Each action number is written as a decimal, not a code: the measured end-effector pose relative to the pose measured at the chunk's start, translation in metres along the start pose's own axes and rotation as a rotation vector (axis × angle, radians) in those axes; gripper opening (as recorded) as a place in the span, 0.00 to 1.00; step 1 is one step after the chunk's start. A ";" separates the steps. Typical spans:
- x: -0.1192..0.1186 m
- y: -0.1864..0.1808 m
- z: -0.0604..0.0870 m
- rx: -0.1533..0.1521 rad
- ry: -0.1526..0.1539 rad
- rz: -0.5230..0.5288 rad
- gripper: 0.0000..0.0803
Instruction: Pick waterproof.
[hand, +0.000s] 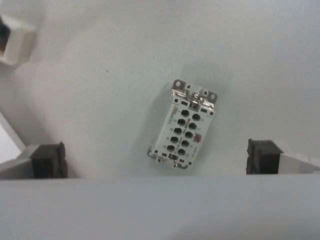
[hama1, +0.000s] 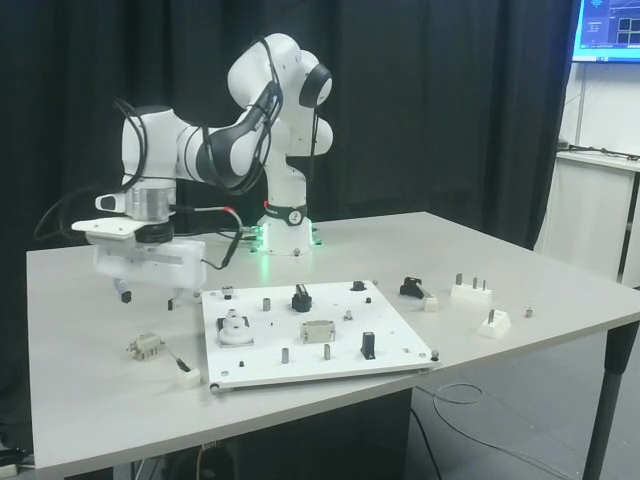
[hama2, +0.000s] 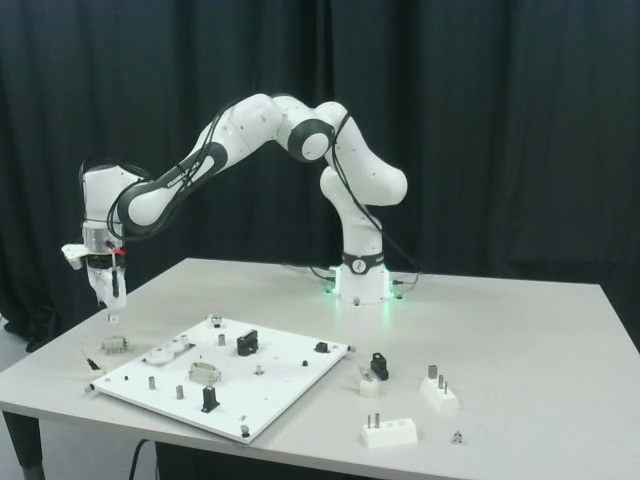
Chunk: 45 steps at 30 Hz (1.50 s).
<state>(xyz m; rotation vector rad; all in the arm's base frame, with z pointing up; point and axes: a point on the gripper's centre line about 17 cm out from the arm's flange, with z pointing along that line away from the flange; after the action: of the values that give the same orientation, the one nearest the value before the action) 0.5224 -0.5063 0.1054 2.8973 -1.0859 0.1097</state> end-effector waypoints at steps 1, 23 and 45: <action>0.000 0.000 0.000 0.000 0.000 -0.024 1.00; -0.010 -0.008 -0.001 0.016 -0.036 -0.916 1.00; -0.019 0.004 0.019 0.037 -0.045 -1.125 1.00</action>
<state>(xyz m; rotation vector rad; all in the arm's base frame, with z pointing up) 0.5070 -0.4983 0.0851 3.0490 0.6302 0.0123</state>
